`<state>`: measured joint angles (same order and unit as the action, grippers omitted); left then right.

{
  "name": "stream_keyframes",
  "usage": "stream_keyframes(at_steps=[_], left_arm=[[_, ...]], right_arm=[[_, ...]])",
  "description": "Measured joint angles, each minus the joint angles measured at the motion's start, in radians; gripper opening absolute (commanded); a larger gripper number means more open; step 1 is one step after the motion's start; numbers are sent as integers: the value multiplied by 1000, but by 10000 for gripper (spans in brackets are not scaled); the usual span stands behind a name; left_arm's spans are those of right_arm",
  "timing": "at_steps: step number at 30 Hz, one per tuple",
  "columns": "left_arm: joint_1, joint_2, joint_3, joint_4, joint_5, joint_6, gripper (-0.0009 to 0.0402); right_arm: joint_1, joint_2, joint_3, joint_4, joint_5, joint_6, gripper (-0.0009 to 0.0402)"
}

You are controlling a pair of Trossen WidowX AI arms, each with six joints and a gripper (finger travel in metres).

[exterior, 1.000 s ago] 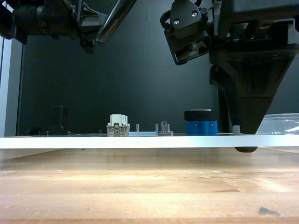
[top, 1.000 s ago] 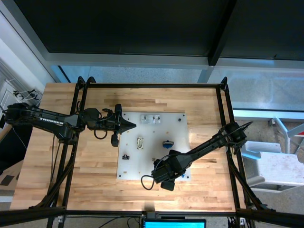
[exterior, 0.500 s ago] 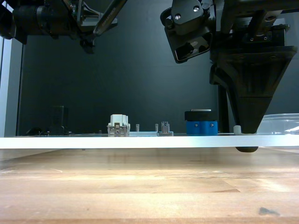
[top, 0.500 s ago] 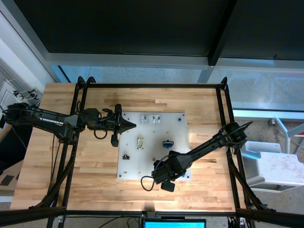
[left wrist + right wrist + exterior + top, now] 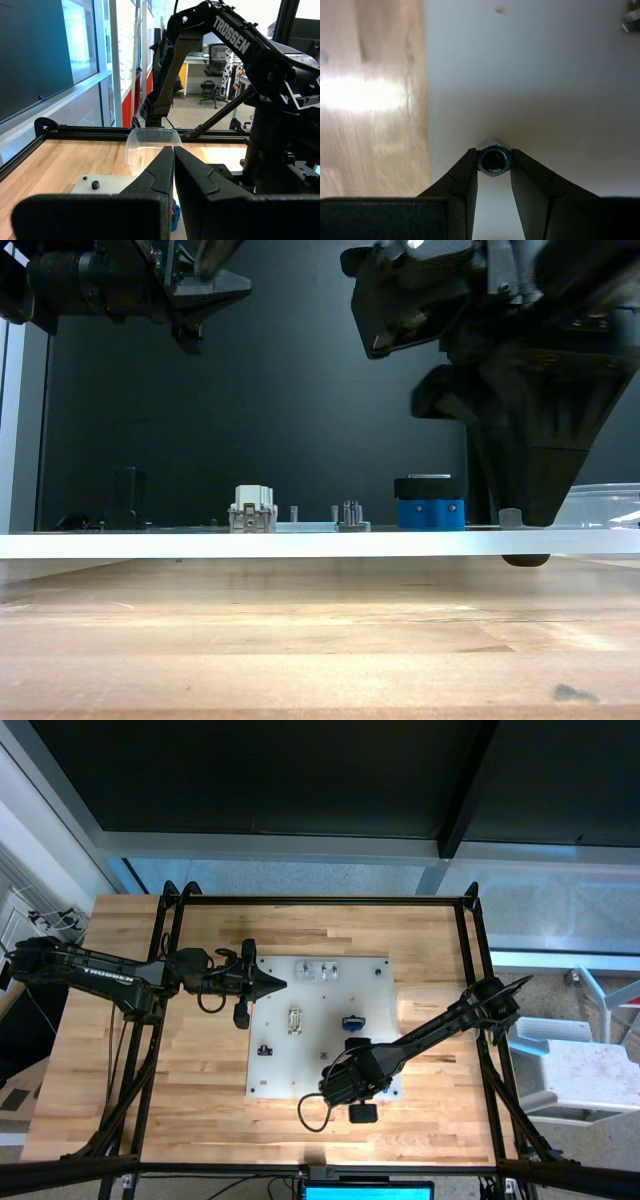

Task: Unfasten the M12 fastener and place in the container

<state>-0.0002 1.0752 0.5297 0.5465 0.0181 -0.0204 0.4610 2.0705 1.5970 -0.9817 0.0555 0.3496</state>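
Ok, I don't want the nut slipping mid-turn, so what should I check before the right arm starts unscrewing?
1. Right gripper jaws on the M12 nut: ok, they press on two opposite sides.
2. Nut centred between the jaws: ok.
3. Nut freed from its stud: cannot tell; only a dark centre shows.
4. Container upright and open: ok.
5. Left gripper out of the way: ok, jaws shut, over the far left edge of the board.

Soft daylight, bright glare on the table (image 5: pixel 365 95), right hand (image 5: pixel 522 525) perhaps motion-blurred at low level.
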Motion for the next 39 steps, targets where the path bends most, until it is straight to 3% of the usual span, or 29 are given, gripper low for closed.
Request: stream_keyframes(at_steps=[14,19,25,35,39], left_arm=[[0,0,0,0,0,0,0],[0,0,0,0,0,0,0],[0,0,0,0,0,0,0],[0,0,0,0,0,0,0],[0,0,0,0,0,0,0]], right_arm=[[-1,0,0,3,-3,-983,0],[-1,0,0,3,-3,-1255,0],[-1,0,0,3,-2,-1410,0],[-1,0,1,-1,-3,-1417,2],[-1,0,1,-4,-3,-1415,39]])
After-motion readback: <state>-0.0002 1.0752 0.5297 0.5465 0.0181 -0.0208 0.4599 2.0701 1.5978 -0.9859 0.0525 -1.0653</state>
